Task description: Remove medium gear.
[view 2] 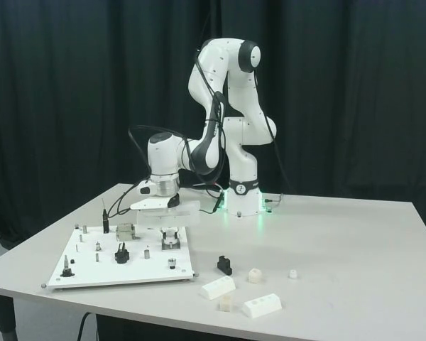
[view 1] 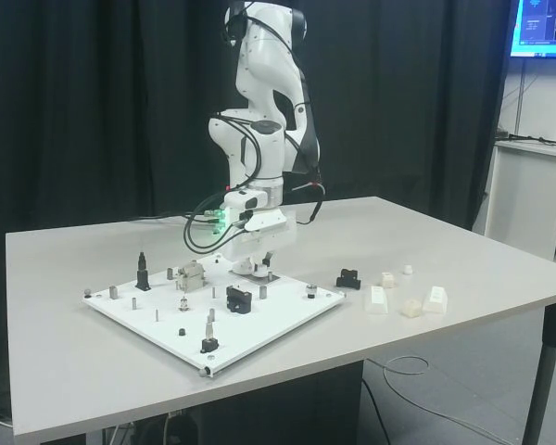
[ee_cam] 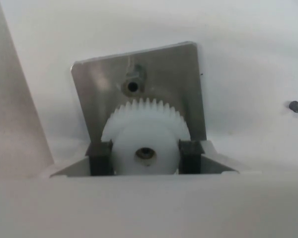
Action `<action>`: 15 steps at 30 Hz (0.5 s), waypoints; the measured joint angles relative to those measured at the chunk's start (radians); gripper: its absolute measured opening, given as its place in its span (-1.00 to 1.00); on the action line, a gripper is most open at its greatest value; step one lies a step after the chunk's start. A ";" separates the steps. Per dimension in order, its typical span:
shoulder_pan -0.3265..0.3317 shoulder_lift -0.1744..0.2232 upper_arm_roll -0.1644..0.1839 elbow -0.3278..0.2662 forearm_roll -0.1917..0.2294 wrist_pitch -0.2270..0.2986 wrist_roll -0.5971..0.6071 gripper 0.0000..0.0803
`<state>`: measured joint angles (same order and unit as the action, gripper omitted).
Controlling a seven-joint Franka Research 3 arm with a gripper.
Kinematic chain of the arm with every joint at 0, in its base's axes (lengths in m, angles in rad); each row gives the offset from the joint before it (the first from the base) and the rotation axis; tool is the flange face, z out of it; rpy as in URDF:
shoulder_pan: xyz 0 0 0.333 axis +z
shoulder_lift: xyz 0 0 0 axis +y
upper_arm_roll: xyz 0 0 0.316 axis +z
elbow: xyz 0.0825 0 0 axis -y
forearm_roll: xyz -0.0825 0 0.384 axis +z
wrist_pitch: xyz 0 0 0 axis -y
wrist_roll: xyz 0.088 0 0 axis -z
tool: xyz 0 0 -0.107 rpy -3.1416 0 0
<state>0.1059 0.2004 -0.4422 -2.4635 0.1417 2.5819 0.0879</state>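
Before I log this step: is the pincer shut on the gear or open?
Shut on it: in the wrist view both black fingers press the sides of the white gear's hub, above the grey plate.

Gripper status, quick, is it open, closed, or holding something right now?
Gripper: closed on the white medium gear, one black finger pad on each side, above the grey metal plate.

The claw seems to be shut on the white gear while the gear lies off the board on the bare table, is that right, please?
Not quite: the claw is shut on the white gear, but over the grey plate on the white board, as the wrist view shows.
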 joint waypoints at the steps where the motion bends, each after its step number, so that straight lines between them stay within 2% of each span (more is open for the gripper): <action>1: 0.000 0.000 0.000 0.000 0.000 0.000 0.000 -0.30; 15: 0.000 0.000 -0.001 0.000 0.011 -0.001 0.013 -0.30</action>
<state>0.1060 0.2000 -0.4433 -2.4639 0.1526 2.5809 0.1008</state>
